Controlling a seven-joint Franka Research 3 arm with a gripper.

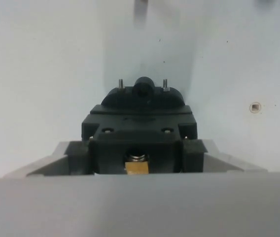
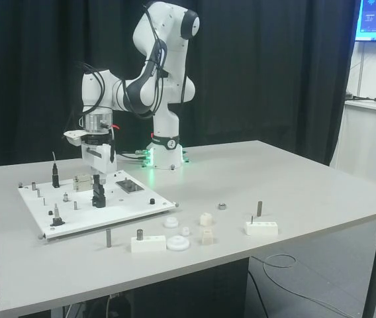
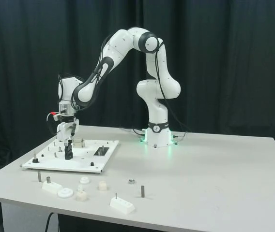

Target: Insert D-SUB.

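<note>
Nearest the front edge of the grey table [image 2: 320,192] lie loose white parts: a small block with a pin [image 2: 261,228], a toothed disc [image 2: 178,244], a block with a round hole [image 2: 148,244], with a dark upright peg [image 2: 259,209] and a small ring [image 2: 222,206] just behind them; further back lies the white board [image 2: 135,203], with several short posts and black fittings standing on it and a dark rectangular recess [image 2: 130,185] near its far side; over the board the gripper [image 2: 98,180] points straight down, its fingers closed on the black D-SUB connector [image 1: 139,129], which stands upright on the board's surface or just above it, contact not clear; in the wrist view the connector shows two thin pins and a rounded top; beyond, the white arm [image 3: 128,48] arches back to its base [image 3: 158,137], where a green light glows before a black curtain.
</note>
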